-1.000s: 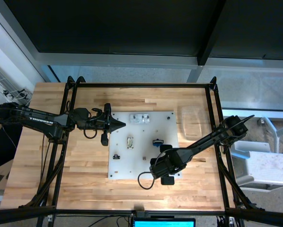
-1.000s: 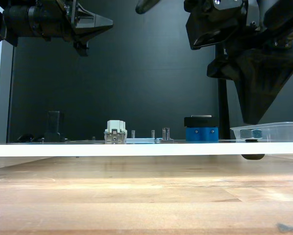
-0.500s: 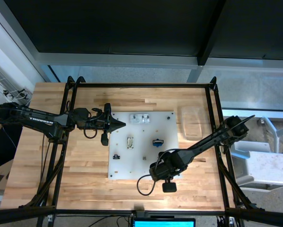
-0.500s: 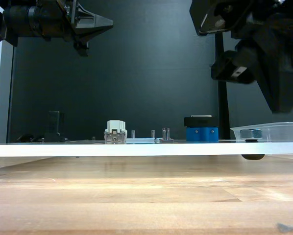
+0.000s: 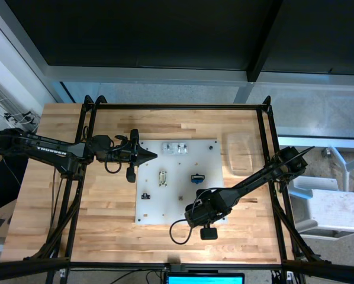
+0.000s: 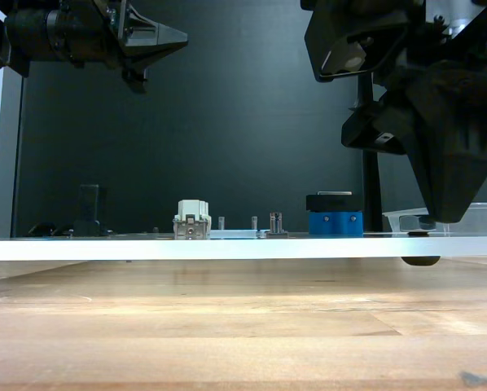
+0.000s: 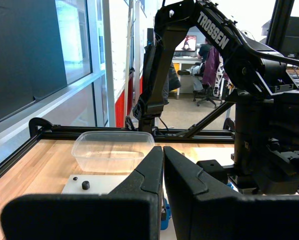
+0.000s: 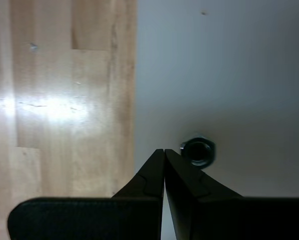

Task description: Unfasten the M12 fastener and place in the container

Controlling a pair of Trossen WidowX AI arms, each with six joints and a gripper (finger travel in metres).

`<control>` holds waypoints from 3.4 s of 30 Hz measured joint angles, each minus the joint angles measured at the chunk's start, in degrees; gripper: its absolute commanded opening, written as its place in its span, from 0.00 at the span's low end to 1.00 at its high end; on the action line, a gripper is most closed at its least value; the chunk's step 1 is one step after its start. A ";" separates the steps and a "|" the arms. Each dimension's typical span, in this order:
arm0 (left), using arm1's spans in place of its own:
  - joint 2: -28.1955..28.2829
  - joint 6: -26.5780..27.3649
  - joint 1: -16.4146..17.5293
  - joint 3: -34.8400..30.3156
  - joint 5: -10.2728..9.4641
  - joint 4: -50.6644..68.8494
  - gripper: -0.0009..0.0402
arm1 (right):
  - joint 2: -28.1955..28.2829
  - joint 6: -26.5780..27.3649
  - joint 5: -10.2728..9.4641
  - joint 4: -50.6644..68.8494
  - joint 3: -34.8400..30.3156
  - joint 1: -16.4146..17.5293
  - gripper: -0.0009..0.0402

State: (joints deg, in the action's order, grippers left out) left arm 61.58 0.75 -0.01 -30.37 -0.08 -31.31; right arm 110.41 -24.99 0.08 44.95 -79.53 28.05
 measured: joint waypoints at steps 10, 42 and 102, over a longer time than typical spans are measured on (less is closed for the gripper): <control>0.00 0.00 0.00 0.00 0.00 -0.02 0.02 | 0.00 -0.02 1.66 2.16 0.35 -0.02 0.02; 0.00 0.02 0.00 0.00 0.00 0.00 0.02 | -3.30 -1.51 -4.17 1.75 -0.57 0.17 0.02; 0.00 0.02 0.00 0.00 0.02 -0.02 0.02 | -3.48 -4.07 2.08 7.32 -0.63 0.48 0.02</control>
State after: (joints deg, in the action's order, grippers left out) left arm 61.58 0.78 -0.01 -30.37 -0.05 -31.33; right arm 106.94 -29.06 2.15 52.27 -80.16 28.53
